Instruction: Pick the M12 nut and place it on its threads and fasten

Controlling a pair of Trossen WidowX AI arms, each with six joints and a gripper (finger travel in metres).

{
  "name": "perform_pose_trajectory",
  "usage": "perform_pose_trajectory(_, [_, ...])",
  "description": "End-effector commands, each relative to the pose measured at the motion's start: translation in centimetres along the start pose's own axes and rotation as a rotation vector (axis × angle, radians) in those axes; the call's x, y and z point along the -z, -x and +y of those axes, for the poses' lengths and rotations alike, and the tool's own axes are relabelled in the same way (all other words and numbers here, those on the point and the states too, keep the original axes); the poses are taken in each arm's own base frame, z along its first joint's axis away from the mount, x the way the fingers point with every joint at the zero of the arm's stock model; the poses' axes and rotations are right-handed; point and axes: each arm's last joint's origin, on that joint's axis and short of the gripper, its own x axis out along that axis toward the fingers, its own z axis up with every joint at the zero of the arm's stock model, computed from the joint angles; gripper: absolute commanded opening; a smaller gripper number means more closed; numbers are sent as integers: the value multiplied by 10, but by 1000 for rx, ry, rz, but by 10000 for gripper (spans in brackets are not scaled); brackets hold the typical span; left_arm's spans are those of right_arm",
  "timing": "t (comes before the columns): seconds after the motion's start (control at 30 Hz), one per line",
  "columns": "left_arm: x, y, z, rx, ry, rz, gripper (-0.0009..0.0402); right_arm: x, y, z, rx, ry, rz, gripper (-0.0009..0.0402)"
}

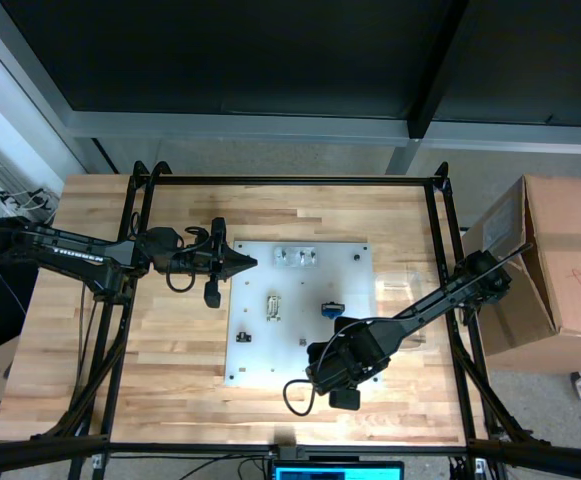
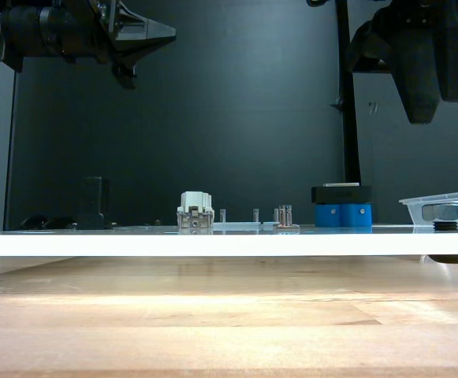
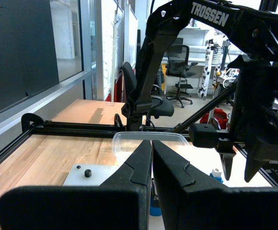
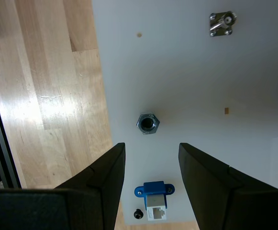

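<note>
Silver hex nut (image 2: 446, 212): on its black ribbed stud (image 2: 447, 226); hidden in high view.
Right pincer (image 4: 151, 146): spread, empty, above nut.
Left pincer (image 2: 168, 33): pressed together, low view's upper left.

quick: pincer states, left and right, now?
Left pincer: shut, empty, raised by board's left edge.
Right pincer: open, empty, above the nut on its stud.

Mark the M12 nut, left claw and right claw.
M12 nut (image 4: 141, 122), right wrist view: hex rim, on its stud (image 2: 447, 227).
right claw (image 4: 151, 149), right wrist view: midway between open fingertips, above the nut.
left claw (image 3: 151, 143), left wrist view: seam of shut fingertips, high over board's (image 1: 260, 365) far left edge.
</note>
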Motion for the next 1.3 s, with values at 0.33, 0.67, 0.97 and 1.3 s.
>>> perform_pose_trajectory(0.33, [0,0,0,0,0,-1,0,1,-1,1,3,3,0,153])
perform_pose_trajectory(0.67, [0,0,0,0,0,0,0,6,-14,1,21,118,17,153])
perform_pose_trajectory(0.97, [0,0,0,0,0,0,0,12,-33,0,19,159,15,153])
perform_pose_trajectory(1.3, [0,0,0,0,0,0,0,11,-41,1,18,179,16,153])
